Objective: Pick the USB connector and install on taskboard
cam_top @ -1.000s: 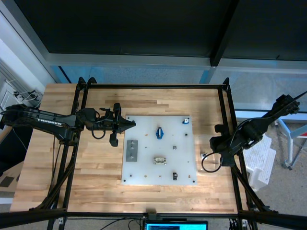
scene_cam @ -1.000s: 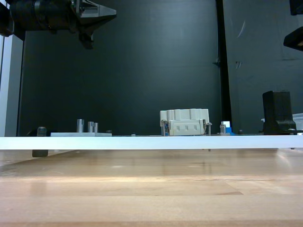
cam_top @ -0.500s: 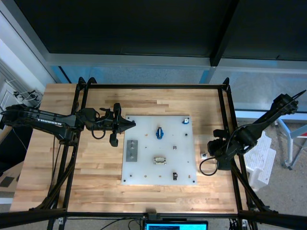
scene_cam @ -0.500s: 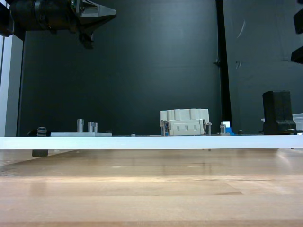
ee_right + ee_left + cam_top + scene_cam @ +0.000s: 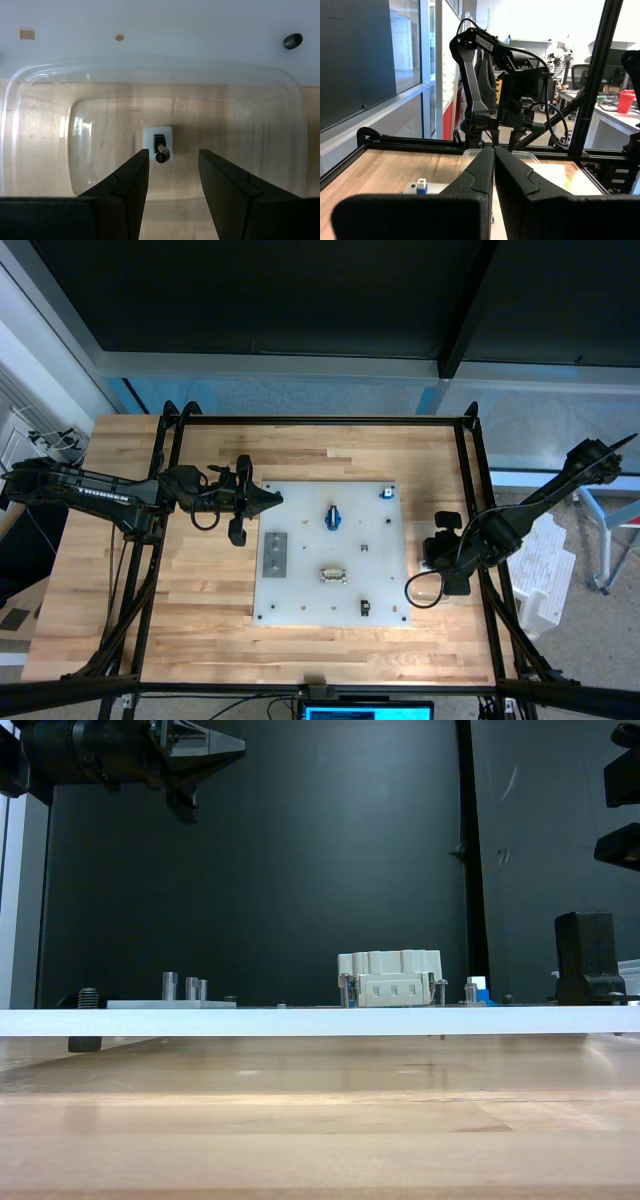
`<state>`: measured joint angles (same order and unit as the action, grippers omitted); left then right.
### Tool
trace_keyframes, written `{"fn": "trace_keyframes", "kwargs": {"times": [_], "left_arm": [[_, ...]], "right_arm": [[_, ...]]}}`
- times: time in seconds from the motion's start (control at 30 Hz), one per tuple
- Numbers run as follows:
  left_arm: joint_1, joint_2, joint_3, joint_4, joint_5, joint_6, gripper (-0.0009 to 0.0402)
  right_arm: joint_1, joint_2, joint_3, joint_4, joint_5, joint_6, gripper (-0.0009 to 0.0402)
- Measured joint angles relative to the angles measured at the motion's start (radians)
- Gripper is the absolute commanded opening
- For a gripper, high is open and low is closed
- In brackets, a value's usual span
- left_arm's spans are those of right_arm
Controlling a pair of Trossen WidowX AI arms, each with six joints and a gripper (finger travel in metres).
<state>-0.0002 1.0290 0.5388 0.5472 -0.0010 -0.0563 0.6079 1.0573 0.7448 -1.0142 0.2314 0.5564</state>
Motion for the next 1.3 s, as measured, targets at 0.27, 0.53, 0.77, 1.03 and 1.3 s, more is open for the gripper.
{"fn": "trace_keyframes", "kwargs": {"times": [0.27, 0.53, 0.77, 1.03, 1.3], "left_arm": [[0.0, 0.0, 0.0, 0.0, 0.0, 0.0, 0.0], [0.0, 0.0, 0.0, 0.0, 0.0, 0.0, 0.0], [0.0, 0.0, 0.0, 0.0, 0.0, 0.0, 0.0], [0.0, 0.0, 0.0, 0.0, 0.0, 0.0, 0.0], [0.0, 0.0, 0.0, 0.0, 0.0, 0.0, 0.0]], "right_arm": [[-0.038, 0.005, -0.036, 0.05, -0.04, -0.017, 0.0135], [-0.038, 0.01, -0.083, 0.095, -0.052, -0.016, 0.0135], [-0.053, 0.038, -0.114, 0.163, -0.071, -0.034, 0.0135], [-0.072, 0.039, -0.132, 0.184, -0.07, -0.057, 0.0135], [-0.072, 0.039, -0.149, 0.197, -0.069, -0.058, 0.0134]]}}
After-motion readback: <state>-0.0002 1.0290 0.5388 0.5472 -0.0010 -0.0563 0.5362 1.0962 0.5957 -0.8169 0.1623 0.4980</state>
